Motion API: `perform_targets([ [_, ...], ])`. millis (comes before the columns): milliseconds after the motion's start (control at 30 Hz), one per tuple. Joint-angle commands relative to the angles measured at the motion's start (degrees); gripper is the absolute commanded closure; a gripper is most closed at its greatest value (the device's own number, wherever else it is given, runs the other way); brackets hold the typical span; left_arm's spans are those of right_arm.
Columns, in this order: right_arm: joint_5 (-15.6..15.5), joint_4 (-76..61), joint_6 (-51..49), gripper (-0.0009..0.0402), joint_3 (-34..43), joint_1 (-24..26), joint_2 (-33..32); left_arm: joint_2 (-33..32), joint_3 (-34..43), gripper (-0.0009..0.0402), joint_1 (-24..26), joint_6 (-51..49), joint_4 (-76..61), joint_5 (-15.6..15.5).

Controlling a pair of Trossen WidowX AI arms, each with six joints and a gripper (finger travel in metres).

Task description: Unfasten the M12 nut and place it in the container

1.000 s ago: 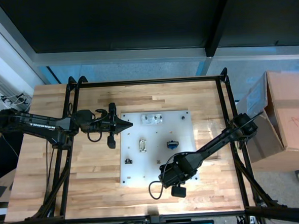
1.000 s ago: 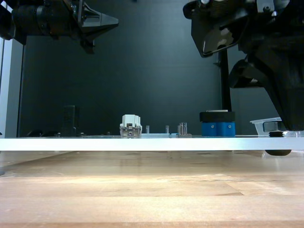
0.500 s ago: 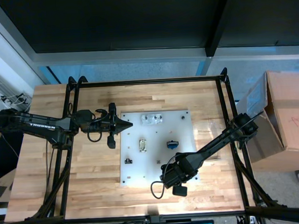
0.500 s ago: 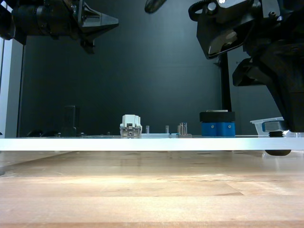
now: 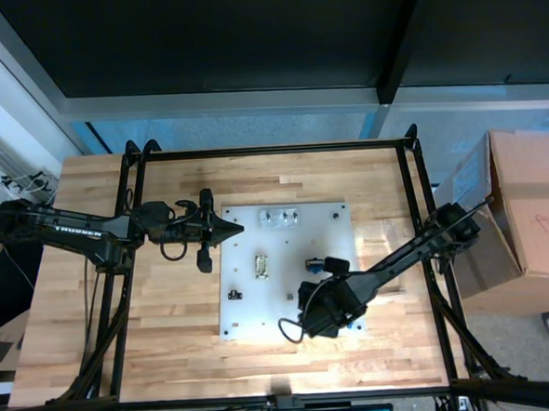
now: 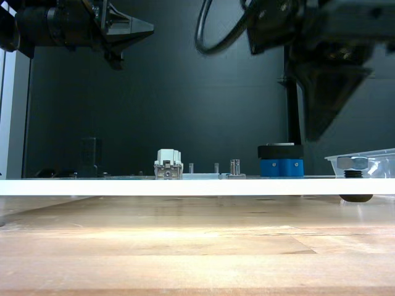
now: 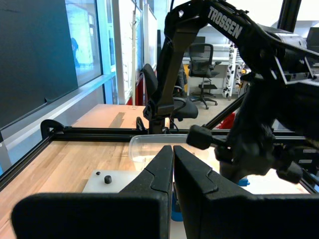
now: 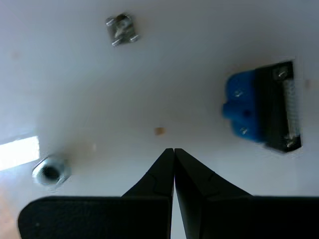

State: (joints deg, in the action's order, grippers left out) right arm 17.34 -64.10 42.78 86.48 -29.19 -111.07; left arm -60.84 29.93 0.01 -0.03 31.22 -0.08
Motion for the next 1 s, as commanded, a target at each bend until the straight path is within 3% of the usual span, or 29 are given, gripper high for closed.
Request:
perform_targets([
  [33, -2.3, -0.3, 0.2, 0.0393, 0.1, -0.2, 0.1, 0.0, 0.0, 0.0393, 0.0, 0.0, 0.0, 0.0],
  [133, -4.8, 0.2, 0.3, 0.0393, 0.1, -0.3, 0.2, 0.0, 0.0, 0.0393, 0.0, 0.0, 0.1, 0.0],
  [433, -20.5, 6.8, 0.5, 0.0393, 0.1, -0.5, 1.2, 0.0, 0.0, 0.0393, 0.0, 0.0, 0.1, 0.0],
  [500, -22.1, 7.5, 2.8, 0.0393, 0.1, -0.5, 1.2, 0.0, 0.0, 0.0393, 0.0, 0.0, 0.0, 0.0],
  [667, -21.9, 7.9, 8.5, 0.0393, 0.1, -0.5, 1.0, 0.0, 0.0, 0.0393, 0.0, 0.0, 0.2, 0.0],
  [767, -19.7, 8.0, 11.2, 0.0385, 0.1, -0.5, 1.0, 0.0, 0.0, 0.0393, 0.0, 0.0, 0.2, 0.0],
  [1000, -13.4, 8.7, 28.3, 0.0303, 0.1, -0.3, 0.9, 0.0, 0.0, 0.0393, 0.0, 0.0, 0.2, 0.0],
])
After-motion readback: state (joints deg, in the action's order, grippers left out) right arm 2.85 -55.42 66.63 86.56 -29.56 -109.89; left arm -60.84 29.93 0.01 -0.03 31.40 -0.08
